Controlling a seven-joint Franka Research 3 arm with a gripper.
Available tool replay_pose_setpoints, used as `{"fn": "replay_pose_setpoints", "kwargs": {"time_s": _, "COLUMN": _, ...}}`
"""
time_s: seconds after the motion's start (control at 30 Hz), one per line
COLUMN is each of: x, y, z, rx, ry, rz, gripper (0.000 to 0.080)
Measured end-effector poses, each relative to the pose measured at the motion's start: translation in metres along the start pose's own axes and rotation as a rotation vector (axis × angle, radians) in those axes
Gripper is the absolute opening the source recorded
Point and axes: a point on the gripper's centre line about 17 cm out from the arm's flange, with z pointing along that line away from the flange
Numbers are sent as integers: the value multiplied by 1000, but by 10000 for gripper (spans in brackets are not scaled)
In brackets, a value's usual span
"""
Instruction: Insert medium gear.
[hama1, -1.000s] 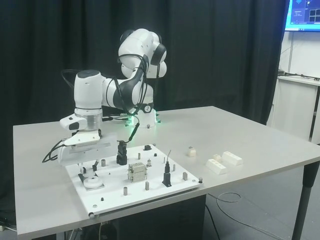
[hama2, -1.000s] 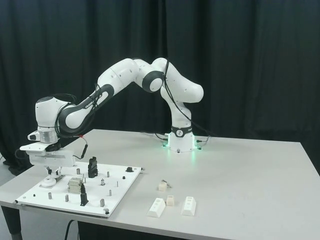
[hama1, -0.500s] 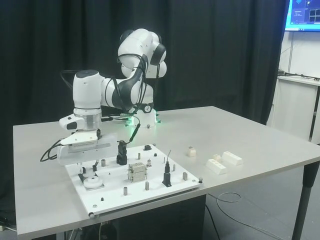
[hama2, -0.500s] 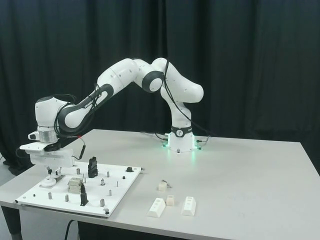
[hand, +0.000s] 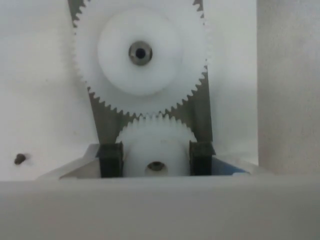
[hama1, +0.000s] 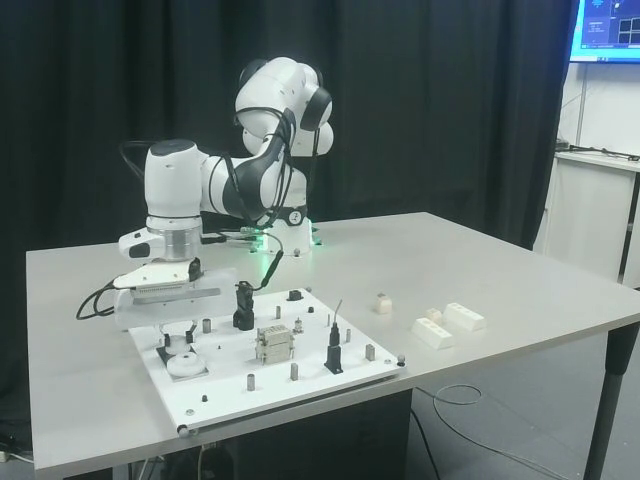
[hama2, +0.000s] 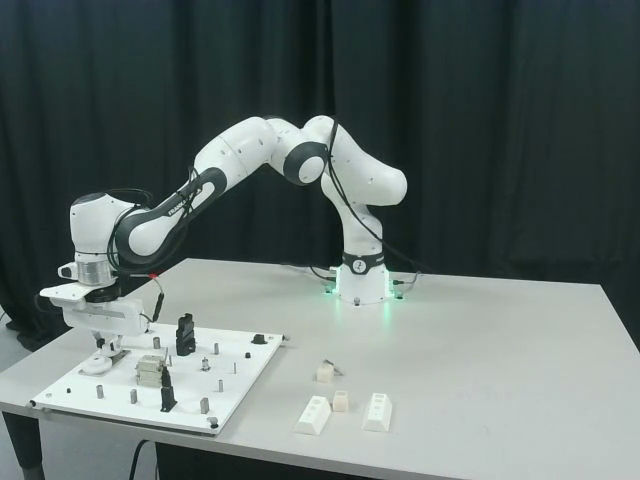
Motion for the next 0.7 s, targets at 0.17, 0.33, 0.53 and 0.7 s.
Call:
{"fn": "replay_pose_setpoints", "kwargs": {"time_s": 0.17, "x": 0, "y": 0, "z": 0, "rx": 0, "ry": 0, "rz": -7, "gripper": 281}}
{"fn": "replay_pose_setpoints", "kwargs": {"time_s": 0.33, "x": 0, "y": 0, "z": 0, "rx": 0, "ry": -1, "rz": -50, "gripper": 281}}
{"fn": "replay_pose_setpoints", "kwargs": {"time_s": 0.53, "x": 0, "y": 0, "z": 0, "rx": 0, "ry": -1, "rz": -127, "gripper": 281}}
{"fn": "replay_pose_setpoints", "kwargs": {"time_s": 0.7, "x": 0, "y": 0, "z": 0, "rx": -1, "ry": -1, "rz": -209, "gripper": 281}}
